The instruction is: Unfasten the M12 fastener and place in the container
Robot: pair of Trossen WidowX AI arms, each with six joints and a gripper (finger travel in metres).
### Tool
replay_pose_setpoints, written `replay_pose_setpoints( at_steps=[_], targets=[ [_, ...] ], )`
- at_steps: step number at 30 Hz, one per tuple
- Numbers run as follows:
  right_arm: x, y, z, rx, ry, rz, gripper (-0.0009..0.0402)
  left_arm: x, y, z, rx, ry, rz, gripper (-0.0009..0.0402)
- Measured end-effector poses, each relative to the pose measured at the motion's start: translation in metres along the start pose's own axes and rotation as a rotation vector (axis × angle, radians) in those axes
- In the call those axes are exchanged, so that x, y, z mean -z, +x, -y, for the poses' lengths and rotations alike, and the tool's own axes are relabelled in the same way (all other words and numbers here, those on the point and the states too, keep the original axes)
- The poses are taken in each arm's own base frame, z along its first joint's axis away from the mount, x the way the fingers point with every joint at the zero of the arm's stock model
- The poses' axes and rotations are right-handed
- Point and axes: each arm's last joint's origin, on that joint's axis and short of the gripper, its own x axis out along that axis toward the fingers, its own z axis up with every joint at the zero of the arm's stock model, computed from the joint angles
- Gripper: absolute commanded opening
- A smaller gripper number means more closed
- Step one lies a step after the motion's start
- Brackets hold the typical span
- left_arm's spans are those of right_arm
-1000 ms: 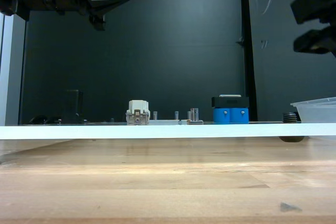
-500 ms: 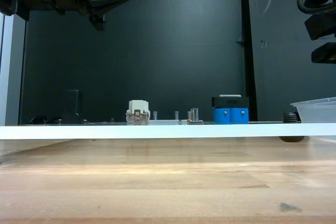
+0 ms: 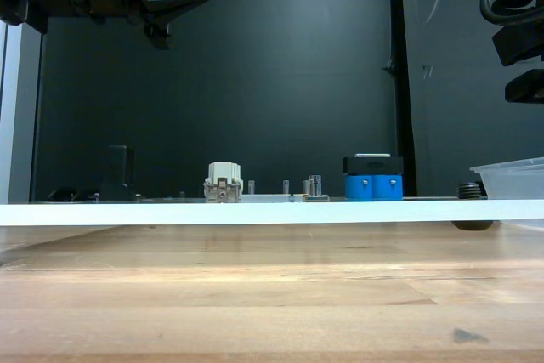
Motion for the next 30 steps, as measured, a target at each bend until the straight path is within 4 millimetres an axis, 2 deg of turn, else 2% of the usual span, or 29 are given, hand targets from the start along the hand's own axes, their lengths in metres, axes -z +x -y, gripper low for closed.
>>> replay_pose_setpoints(
  at_steps=[20,30],
  targets=[
    [0.0001,0.0000,0.0000,0.000,0.000,-0.001,0.0224,-0.0002,0.0000,0.0000,0.000,0.000,0.001,0.0000],
    [0.0001,0.0001,-0.0001,0.000,0.000,-0.001,0.0245,-0.0001,0.0000,0.0000,0.000,0.000,0.000,0.0000]
  ],
)
